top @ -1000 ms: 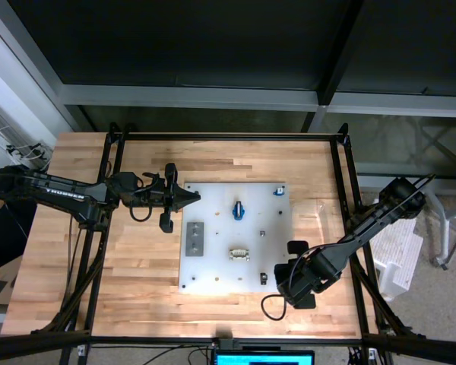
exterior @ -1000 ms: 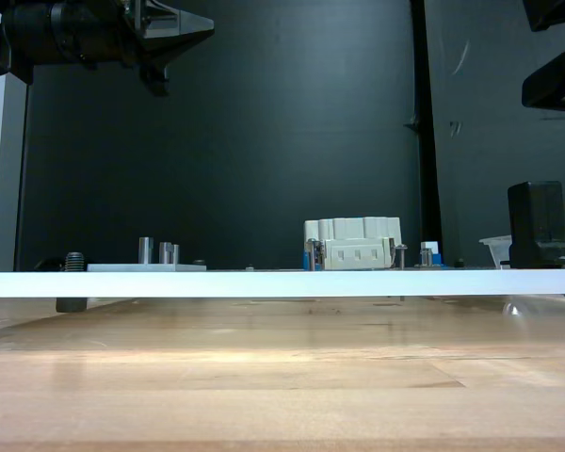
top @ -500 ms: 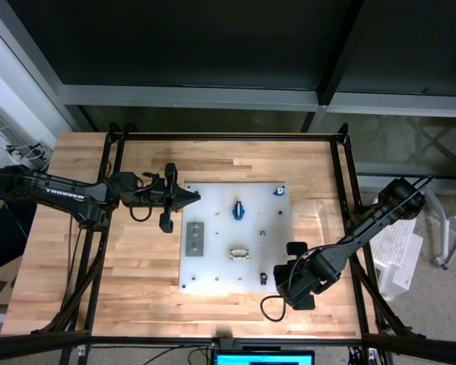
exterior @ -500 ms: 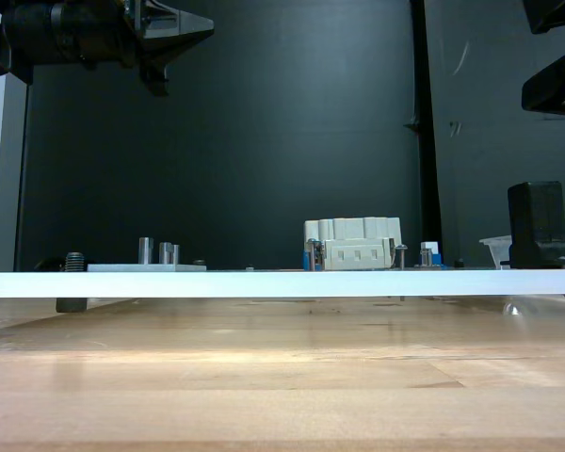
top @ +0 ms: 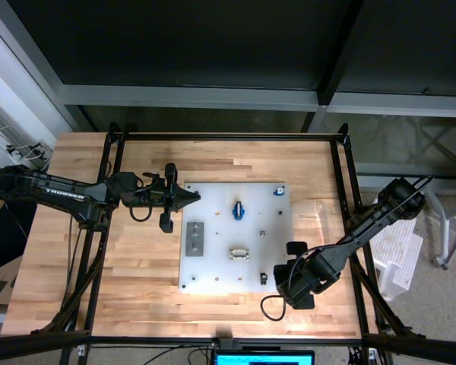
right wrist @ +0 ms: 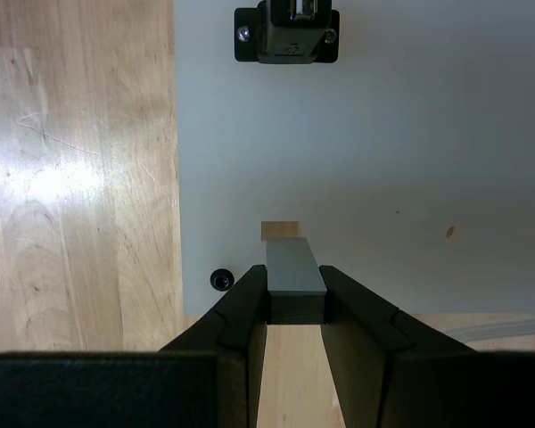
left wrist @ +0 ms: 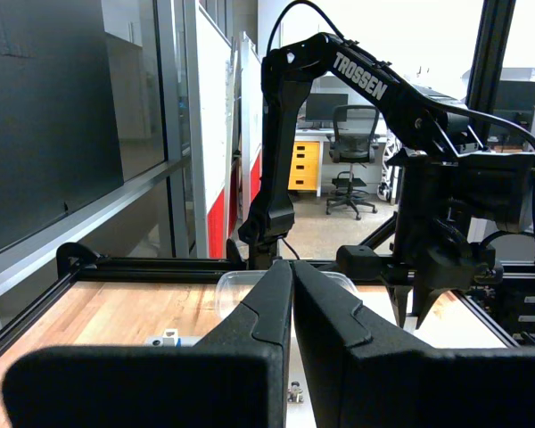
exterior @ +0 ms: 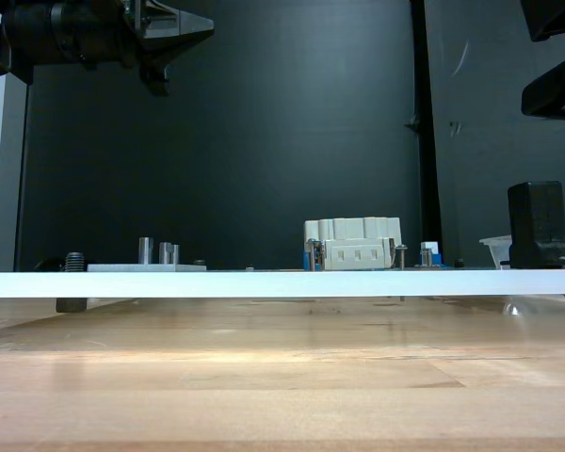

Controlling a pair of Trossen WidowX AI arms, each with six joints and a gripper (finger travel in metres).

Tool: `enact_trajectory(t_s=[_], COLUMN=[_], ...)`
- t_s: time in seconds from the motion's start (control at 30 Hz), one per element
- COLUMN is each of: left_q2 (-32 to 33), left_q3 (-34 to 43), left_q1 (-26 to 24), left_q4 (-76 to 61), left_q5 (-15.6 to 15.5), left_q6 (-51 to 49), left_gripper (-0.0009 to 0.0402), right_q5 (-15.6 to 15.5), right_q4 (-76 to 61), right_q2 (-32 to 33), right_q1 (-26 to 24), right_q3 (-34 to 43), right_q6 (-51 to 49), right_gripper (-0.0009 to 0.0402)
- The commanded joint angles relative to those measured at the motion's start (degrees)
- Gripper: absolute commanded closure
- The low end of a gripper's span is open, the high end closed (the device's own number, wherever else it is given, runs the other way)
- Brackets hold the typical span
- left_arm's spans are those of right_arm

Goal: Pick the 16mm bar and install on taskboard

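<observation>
Clamped between the two fingers of the right pincer point(right wrist: 294, 294), the 16mm bar point(right wrist: 294, 267) points away from the wrist camera, its flat grey end face toward the taskboard point(right wrist: 383, 160). It is held clear of any seat and touches nothing but the fingers. The grip is narrow, set to the bar's width, and takes it on two opposite sides. That leaves the end free, probably so it can go in first.

Just beyond the bar's end, a small rectangular slot point(right wrist: 280, 230) cuts through the taskboard and shows wood underneath. It sits close to the taskboard's near right corner and is likely the intended seat. The bar lines up with it roughly but looks slightly offset to one side. How high the bar hangs above the taskboard cannot be told.

A black screw head point(right wrist: 219, 279) marks that corner, and a black connector block point(right wrist: 286, 34) stands farther in on the taskboard. The wooden bench point(right wrist: 71, 178) runs along the taskboard's edge.

The left pincer point(top: 184, 198) hovers high over the taskboard's far left corner, pointing across it. Its fingers point(left wrist: 267, 308) are pressed together on nothing, well apart from the bar, which suggests it is parked out of the way.
</observation>
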Motion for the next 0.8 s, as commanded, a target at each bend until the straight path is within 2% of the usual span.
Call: enact_trajectory(t_s=[0.03, 0.8], left_q2=[0.00, 0.00], left_q3=[0.02, 0.02], left_q1=[0.00, 0.00], left_q4=[0.00, 0.00], left_q5=[0.00, 0.02], left_q6=[0.00, 0.00], left_gripper=[0.0393, 0.0393], right_q5=[0.07, -0.50], right_q4=[0.09, 0.66], right_q2=[0.00, 1.22], right_q1=[0.02, 0.02], right_q3=[-0.13, -0.22], right_q6=[-0.09, 0.20], right_gripper=[0.0393, 0.0393])
